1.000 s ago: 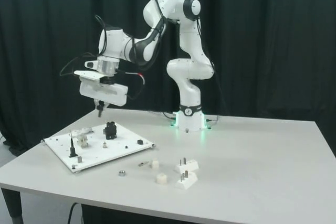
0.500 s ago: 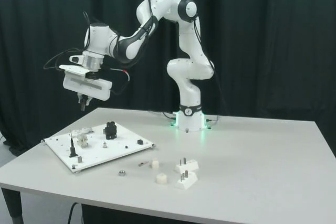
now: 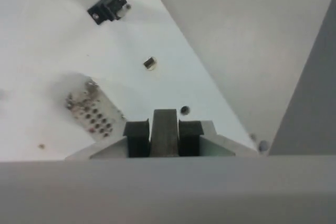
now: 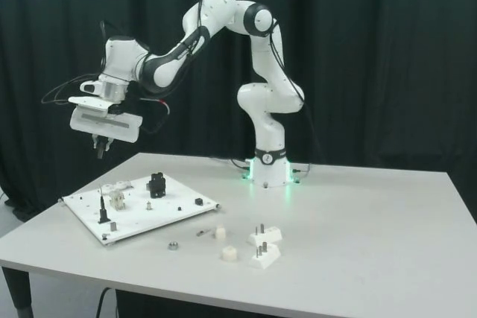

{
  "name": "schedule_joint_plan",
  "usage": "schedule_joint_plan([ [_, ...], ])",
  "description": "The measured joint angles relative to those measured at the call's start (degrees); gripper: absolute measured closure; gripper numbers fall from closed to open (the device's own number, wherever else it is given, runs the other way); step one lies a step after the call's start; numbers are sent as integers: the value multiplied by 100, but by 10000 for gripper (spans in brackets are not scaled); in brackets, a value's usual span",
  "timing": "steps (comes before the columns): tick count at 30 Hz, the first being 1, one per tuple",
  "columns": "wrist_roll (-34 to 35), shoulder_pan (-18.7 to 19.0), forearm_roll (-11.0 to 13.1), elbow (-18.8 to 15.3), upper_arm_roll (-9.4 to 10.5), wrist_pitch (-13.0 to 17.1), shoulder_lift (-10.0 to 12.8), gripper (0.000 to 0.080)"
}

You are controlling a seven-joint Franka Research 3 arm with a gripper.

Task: Insert square peg 3.

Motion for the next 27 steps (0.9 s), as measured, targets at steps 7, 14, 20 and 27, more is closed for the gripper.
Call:
schedule_joint_plan([
  [7, -1251, -206, 603, 333, 0, -12, 420, 689],
  [14, -2086, -380, 907, 624, 0, -178, 774, 689],
  [20, -2699, -485, 1086, 754, 1, -286, 996, 689],
  [27, -3495, -578, 1326, 789, 2, -368, 1198, 689],
])
